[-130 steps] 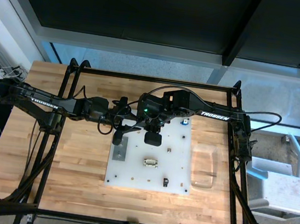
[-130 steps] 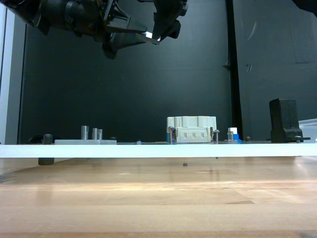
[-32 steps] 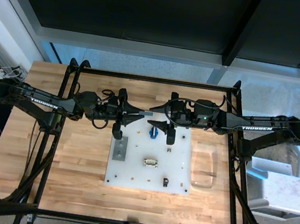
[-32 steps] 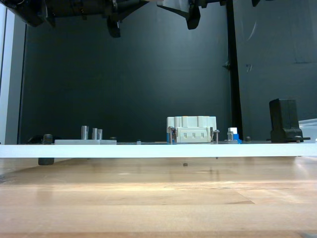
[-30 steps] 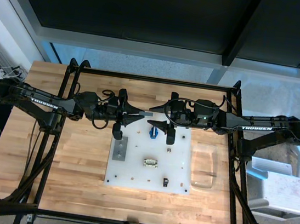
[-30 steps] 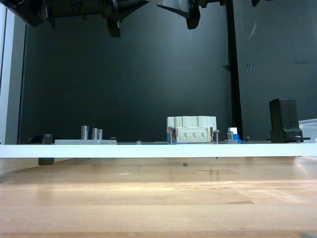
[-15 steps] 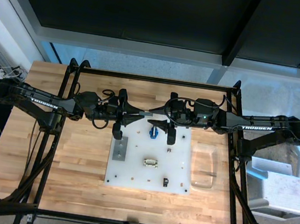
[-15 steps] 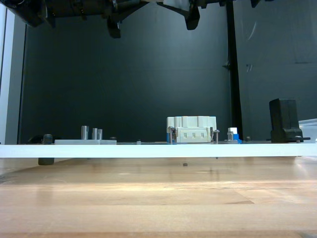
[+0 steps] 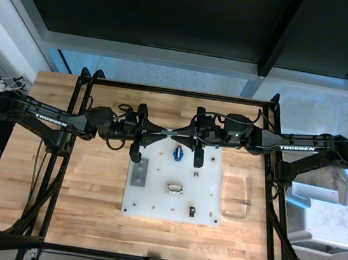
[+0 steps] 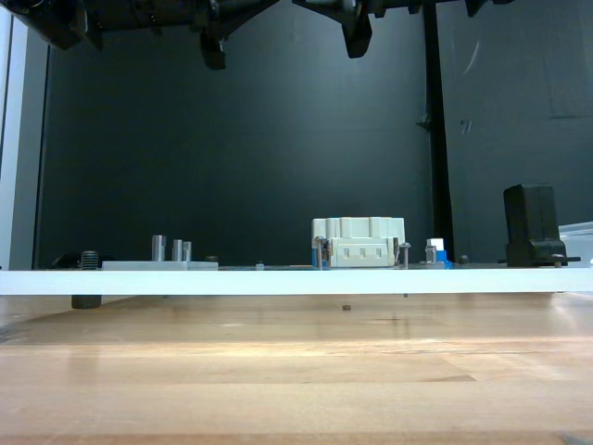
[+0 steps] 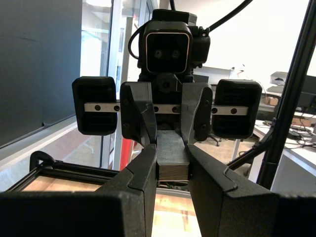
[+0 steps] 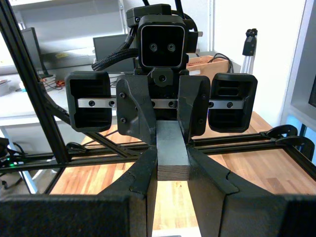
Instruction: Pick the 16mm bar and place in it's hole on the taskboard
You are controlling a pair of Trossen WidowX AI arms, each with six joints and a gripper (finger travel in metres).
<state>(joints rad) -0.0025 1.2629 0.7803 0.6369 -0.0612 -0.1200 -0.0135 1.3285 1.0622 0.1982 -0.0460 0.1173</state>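
Bar [image 11: 173, 148] (midair) gripped, left claw [image 11: 172, 170], right claw [image 12: 173, 170]

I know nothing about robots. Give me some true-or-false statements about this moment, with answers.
1. The grey metal bar is seated in the white task board. False: it is held in the air above it.
2. The left gripper and the right gripper both clamp the bar. True.
3. The beige connector block sits on the board. True.
4. The grippers touch the board. False: they hang well above it, facing each other.
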